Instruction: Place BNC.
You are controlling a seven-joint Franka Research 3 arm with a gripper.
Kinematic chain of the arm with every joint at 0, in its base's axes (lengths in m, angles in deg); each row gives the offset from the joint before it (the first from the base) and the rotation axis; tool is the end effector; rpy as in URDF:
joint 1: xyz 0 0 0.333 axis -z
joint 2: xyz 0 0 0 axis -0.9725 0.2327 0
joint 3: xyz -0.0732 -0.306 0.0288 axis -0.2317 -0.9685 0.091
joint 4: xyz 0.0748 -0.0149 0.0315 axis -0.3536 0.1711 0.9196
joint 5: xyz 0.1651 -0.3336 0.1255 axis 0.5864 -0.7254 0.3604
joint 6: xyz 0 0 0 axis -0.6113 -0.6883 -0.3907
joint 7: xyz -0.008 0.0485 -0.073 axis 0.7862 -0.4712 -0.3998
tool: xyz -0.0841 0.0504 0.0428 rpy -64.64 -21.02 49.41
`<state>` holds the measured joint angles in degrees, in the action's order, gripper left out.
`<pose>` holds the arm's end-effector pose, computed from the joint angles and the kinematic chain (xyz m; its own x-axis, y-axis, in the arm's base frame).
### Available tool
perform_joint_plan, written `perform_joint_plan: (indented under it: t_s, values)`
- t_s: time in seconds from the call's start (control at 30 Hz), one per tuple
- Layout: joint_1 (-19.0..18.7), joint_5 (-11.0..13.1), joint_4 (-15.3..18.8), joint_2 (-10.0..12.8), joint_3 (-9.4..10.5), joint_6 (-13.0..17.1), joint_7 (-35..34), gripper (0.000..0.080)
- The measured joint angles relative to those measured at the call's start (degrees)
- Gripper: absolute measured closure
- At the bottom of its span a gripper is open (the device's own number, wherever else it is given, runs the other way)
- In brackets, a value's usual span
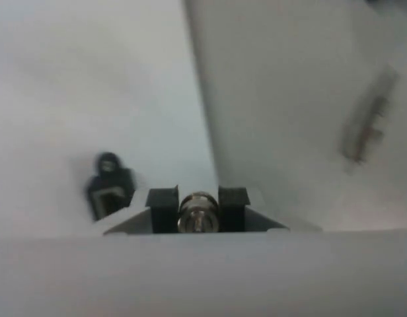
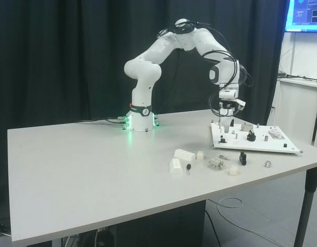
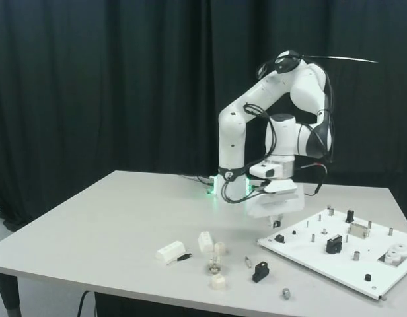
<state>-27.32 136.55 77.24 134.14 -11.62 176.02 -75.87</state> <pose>0.4664 0.2241 0.2571 0.9955 -0.0382 0.0872 -0.0399 -0.9990 0.0178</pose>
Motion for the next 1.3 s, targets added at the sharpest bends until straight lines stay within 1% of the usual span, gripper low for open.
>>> perform_joint_plan:
  t_s: [0.33,0.67,0.9,1.07,1.2,1.3]
  values:
    - [4.66,0.43,0.0,1.71,-0.04,-0.69,-2.09,0.0679]
    - [9.2,2.16,-0.25,4.78,-0.67,-0.69,-2.73,0.0679]
    - [12.81,4.44,-0.79,7.22,-1.16,-0.72,-2.73,0.0679]
    - [15.59,7.13,-1.38,9.02,-1.37,-0.97,-2.85,0.0679]
    - [17.82,9.25,-2.16,10.53,-1.4,-1.9,-2.88,0.0679]
    - [19.42,10.6,-2.98,11.74,-1.41,-3.19,-2.88,0.0679]
